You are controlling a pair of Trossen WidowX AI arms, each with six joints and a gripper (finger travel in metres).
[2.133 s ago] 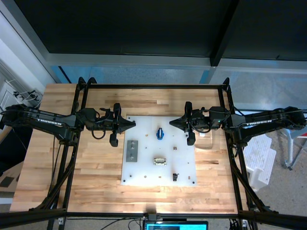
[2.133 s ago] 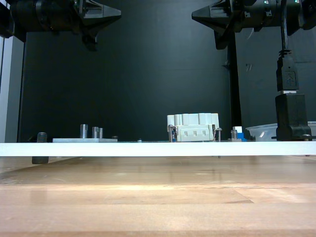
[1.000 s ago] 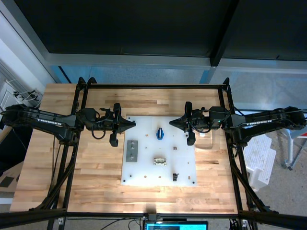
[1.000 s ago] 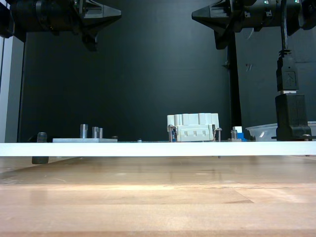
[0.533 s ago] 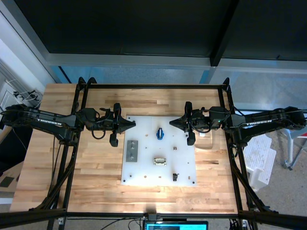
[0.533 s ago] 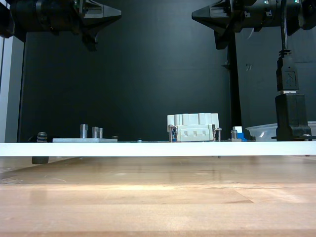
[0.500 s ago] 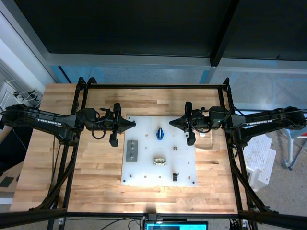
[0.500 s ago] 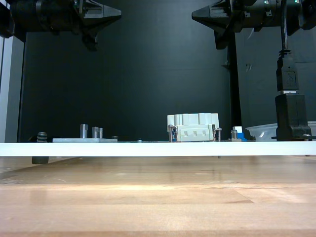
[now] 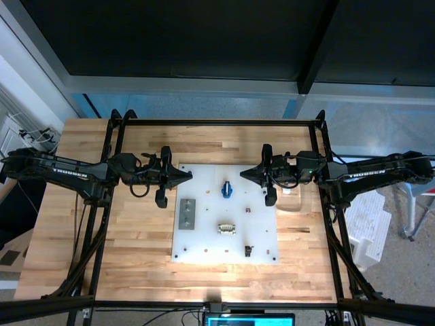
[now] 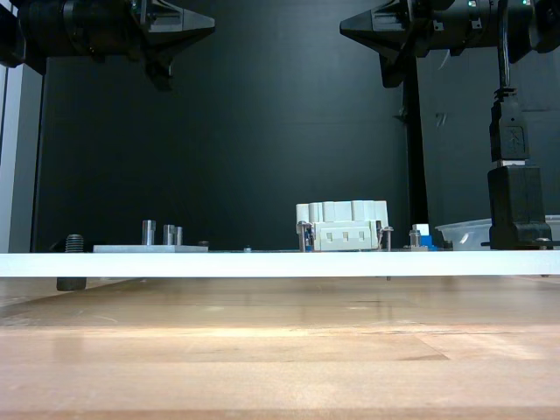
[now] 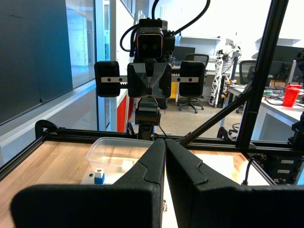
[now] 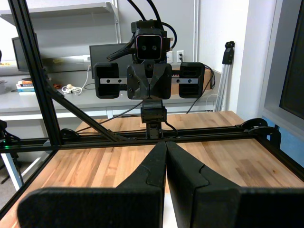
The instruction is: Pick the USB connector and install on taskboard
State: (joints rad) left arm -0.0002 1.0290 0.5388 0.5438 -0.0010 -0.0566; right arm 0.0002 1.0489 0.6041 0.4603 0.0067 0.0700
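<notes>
- Nothing differs from the views of the last two seconds: both arms, the taskboard point(image 9: 200, 234) and its parts sit exactly where they were.
- The left claw point(image 9: 185, 174) hangs high over the board's far-left edge, its fingers pressed flat together on nothing. The right claw point(image 9: 248, 173) mirrors it over the far-right part, likewise closed and empty.
- The USB connector point(image 10: 507, 136) stands upright at the board's near-right, its plug set atop a black holder point(image 10: 516, 210), with the cable running upward.
- My reading is that the plug looks already seated, so the stillness suggests parked arms with the install done. How deep it sits I cannot tell.
- The wooden worktop point(image 9: 136, 258) carries the white board, which bears a grey block point(image 9: 186, 214), a blue knob point(image 9: 226, 189) and a beige socket point(image 9: 226, 229). A clear tub point(image 9: 291, 197) lies just beside the board's right edge.
- A black frame point(image 9: 217, 123) rings the worktop. Beyond it are office chairs point(image 11: 192, 103), a monitor point(image 12: 107, 53) and a tripod point(image 12: 229, 61).
</notes>
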